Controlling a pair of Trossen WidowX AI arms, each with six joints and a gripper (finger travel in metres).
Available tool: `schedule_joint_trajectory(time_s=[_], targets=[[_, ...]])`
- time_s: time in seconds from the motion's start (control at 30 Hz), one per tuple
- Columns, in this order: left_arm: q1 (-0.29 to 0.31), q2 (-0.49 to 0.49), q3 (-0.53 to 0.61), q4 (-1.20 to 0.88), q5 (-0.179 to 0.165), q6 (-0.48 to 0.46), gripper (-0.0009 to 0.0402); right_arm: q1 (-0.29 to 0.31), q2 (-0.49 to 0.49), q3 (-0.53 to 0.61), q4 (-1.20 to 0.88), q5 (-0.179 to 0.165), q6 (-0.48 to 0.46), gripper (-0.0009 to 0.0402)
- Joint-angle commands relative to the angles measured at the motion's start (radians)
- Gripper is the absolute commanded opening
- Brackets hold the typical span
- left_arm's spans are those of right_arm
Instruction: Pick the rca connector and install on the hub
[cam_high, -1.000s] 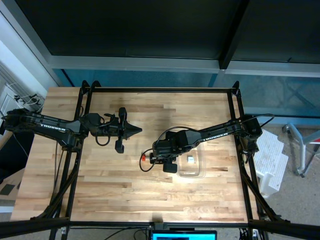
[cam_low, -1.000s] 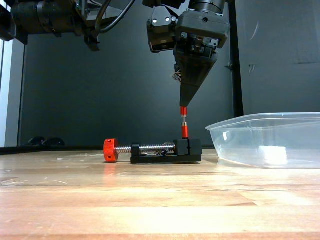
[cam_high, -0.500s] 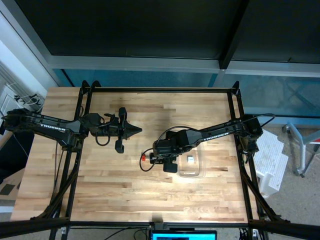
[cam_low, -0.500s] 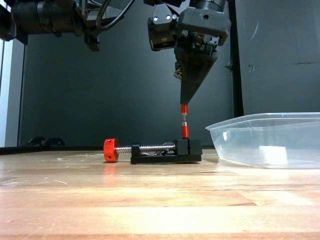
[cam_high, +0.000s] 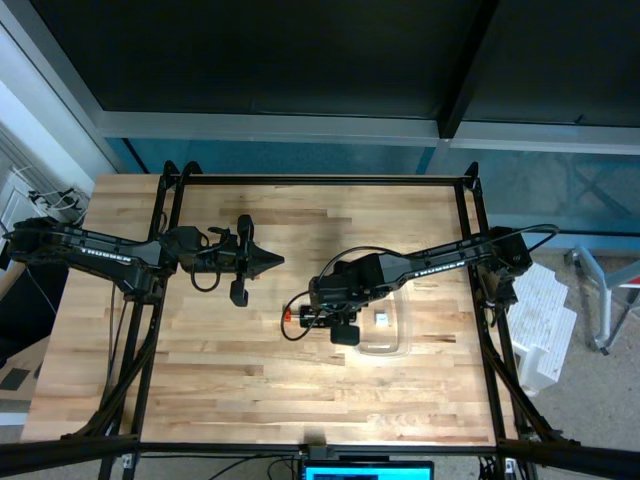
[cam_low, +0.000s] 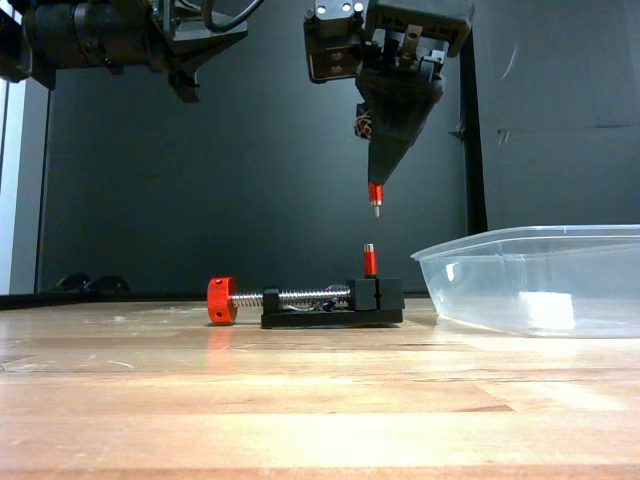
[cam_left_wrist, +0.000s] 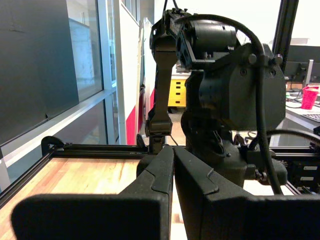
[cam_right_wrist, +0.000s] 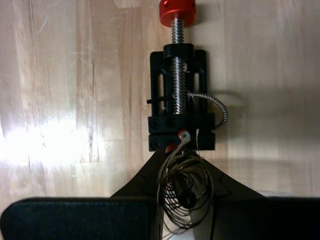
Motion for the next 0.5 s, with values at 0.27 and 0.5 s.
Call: schedule_joint_trajectory(time_s=[0.27,0.5], targets=[[0.0,0.0,0.0,0.0,0.0,0.0,0.0,-0.006,0.001,0.026,-0.019,0.027,-0.028,0.0],[0.0,0.0,0.0,0.0,0.0,0.0,0.0,-0.006,0.006,0.023,-0.014,0.031,-0.027,0.0]])
